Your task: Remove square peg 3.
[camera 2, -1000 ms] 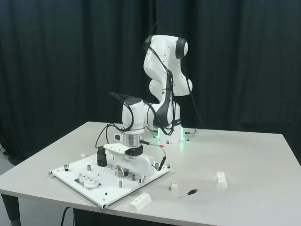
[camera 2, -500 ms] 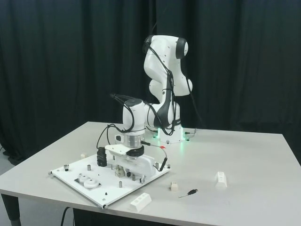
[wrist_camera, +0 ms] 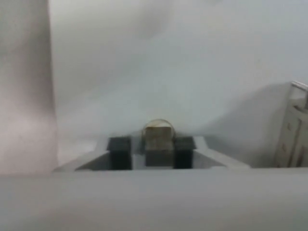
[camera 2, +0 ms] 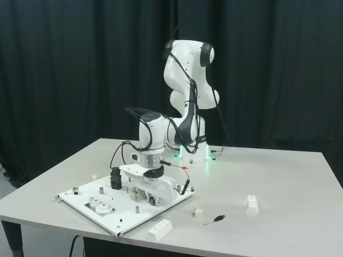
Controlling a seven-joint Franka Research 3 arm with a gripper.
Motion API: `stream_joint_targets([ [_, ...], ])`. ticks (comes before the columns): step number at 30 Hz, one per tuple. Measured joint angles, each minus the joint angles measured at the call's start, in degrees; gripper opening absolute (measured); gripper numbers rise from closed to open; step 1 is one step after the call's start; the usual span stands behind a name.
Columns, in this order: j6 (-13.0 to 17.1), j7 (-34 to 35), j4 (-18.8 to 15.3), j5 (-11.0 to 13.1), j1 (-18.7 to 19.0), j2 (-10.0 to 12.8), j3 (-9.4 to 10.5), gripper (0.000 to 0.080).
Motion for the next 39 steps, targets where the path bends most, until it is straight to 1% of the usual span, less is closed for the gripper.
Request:
stream_joint_targets([
  [2, -0.15, -0.08, 0.01, 0.02, -0.06, -0.04, -0.07, 0.0258],
  [3, -0.15, -0.18, 0.01, 0.02, -0.05, -0.03, -0.07, 0.0112],
  [17, -0.19, -0.41, 0.01, 0.02, -0.08, -0.05, -0.07, 0.0116],
  [24, -0.46, -0.41, 0.0, 0.44, -0.1, -0.33, -0.12, 0.0116],
  [35, -2.91, -0.41, 0.01, 0.45, -0.1, -2.71, -0.54, 0.0115],
  [39, -4.56, -0.41, 0.0, 0.45, -0.1, -3.85, -0.77, 0.0115],
])
